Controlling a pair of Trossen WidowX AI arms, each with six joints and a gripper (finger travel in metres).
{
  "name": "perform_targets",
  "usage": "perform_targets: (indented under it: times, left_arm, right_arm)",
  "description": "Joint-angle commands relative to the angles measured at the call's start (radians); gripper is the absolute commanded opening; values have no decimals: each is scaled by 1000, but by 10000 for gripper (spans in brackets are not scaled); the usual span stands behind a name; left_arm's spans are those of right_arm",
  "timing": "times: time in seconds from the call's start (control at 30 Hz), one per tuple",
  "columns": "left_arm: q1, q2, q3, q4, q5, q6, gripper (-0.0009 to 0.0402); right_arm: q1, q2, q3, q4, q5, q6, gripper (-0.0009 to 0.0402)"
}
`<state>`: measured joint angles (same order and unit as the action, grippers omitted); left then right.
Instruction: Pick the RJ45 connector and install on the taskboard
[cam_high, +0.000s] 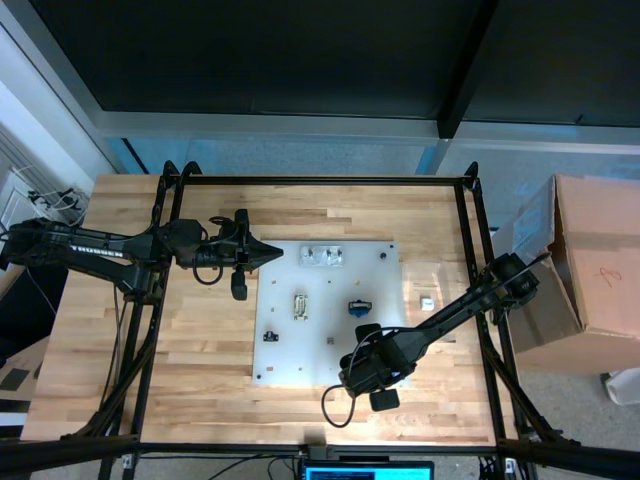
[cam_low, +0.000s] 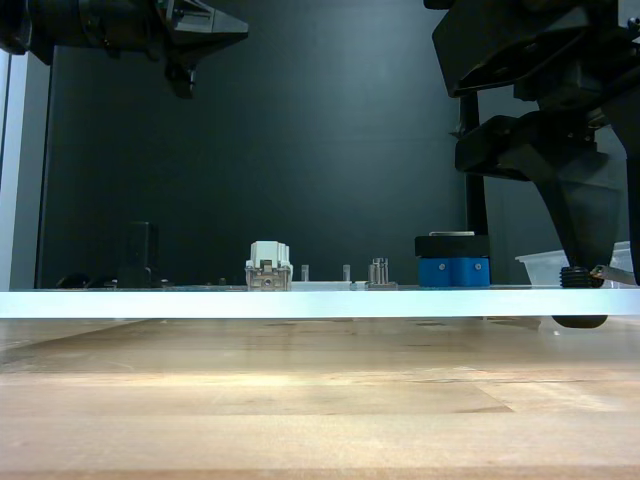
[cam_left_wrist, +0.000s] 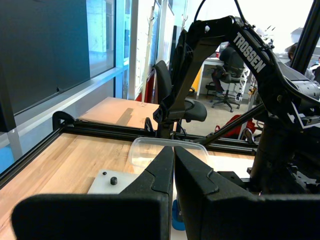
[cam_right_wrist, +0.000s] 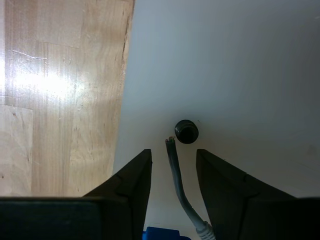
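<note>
The RJ45 connector shows as a pale boot (cam_right_wrist: 204, 231) with a short grey cable stub (cam_right_wrist: 175, 170) running forward between the fingers of my right gripper (cam_right_wrist: 172, 152). The fingers stand a connector's width apart and grip it; its body is mostly hidden. The stub's tip hangs just above the white taskboard (cam_right_wrist: 240, 75), beside a black stud (cam_right_wrist: 186, 131) near the board's front edge. In the low view the right gripper (cam_low: 585, 262) hovers over that stud (cam_low: 573, 277). My left gripper (cam_left_wrist: 174, 165) is shut and empty, raised over the board's far left corner (cam_high: 268, 254).
A blue block (cam_high: 360, 308) and a grey-white socket (cam_high: 299, 305) stand mid-board, and small metal posts (cam_high: 322, 256) stand at the back. A clear tray (cam_high: 430, 290) holding a small white piece sits off the board's right edge. A cardboard box (cam_high: 590, 270) is at far right.
</note>
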<state>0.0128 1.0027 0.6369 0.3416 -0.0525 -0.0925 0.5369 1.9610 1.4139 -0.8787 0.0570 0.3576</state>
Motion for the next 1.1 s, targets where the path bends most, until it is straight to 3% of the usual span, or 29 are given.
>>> perform_targets:
  times: [0.03, 0.47, 0.83, 1.1]
  left_arm:
    - [0, 0, 0, 0, 0, 0, 0]
    - [0, 0, 0, 0, 0, 0, 0]
    - [0, 0, 0, 0, 0, 0, 0]
    - [0, 0, 0, 0, 0, 0, 0]
  right_arm:
    - [0, 1, -11, 11, 4, 1, 86]
    - [-1, -9, -19, 23, 3, 0, -3]
    - [-11, -108, -19, -2, 2, 0, 0]
    - [-67, -222, -19, 13, 4, -26, 0]
